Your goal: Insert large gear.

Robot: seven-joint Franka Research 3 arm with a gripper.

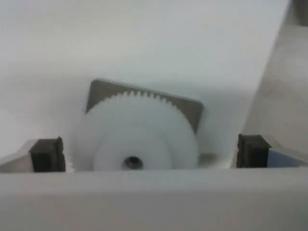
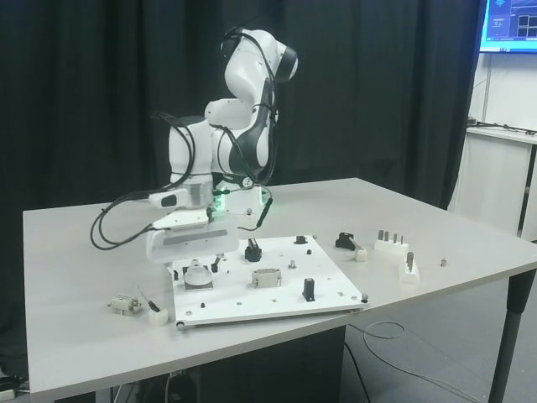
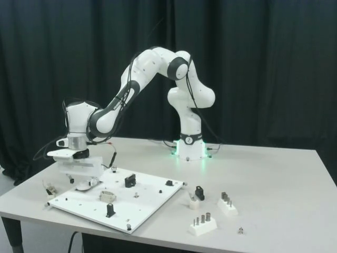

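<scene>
In the wrist view the large white gear (image 1: 137, 132) lies flat on a grey square plate (image 1: 190, 108) of the white board (image 1: 144, 43). A dark hole shows at its hub. My gripper (image 1: 150, 154) is open and straddles the gear. One black fingertip (image 1: 48, 155) is close to the gear's teeth, and the other (image 1: 252, 151) stands off with a visible gap. From the room views the gripper (image 2: 198, 267) (image 3: 84, 179) hangs low over the gear (image 2: 197, 275) (image 3: 85, 185) at the board's near-left corner.
The white board (image 2: 277, 306) carries black blocks (image 2: 308, 288), a grey connector (image 2: 265, 277) and small pegs. Beside it on the grey table lie a small connector (image 2: 122, 304), a white block (image 2: 158, 317), peg holders (image 2: 391, 243) and a black part (image 2: 344, 241).
</scene>
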